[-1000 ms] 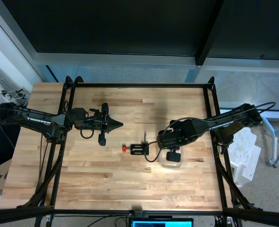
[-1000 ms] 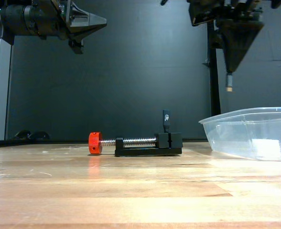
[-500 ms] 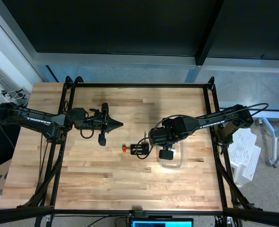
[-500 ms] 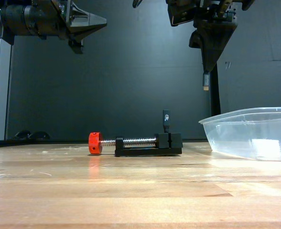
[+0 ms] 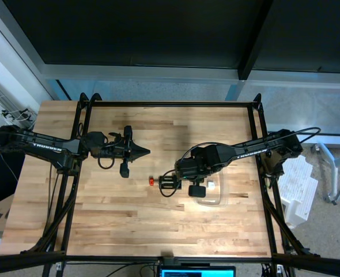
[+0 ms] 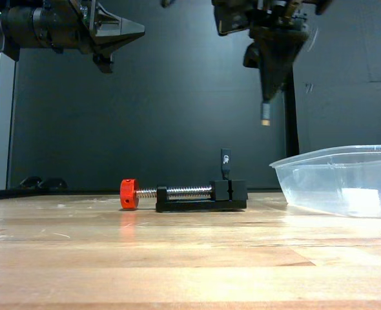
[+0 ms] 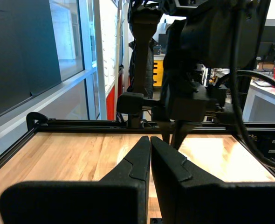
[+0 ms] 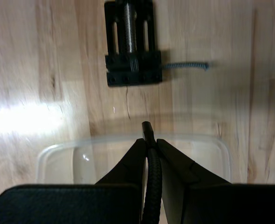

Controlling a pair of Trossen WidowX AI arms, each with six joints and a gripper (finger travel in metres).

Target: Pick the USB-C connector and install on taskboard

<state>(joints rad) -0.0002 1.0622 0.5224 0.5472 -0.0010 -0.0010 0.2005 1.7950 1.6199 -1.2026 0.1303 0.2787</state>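
— What's the biggest thing here?

— The wooden table. The left gripper hangs high over its left of centre in the high view, well apart from everything on it. In its wrist view the two fingers are pressed flat together with nothing between them.

— And the right gripper?

— The right gripper is up in the air at the upper middle-right of the low view, pointing straight down.

— What's on the table?

— A clear tray at the right, with a whitish piece inside. Left of it is the taskboard, with a red-orange knob at its left end and an upright post at the right.

— Where's the plug?

— The USB-C connector is pinched in the right gripper's narrow fingers, tip down, above and right of the post and not touching it.
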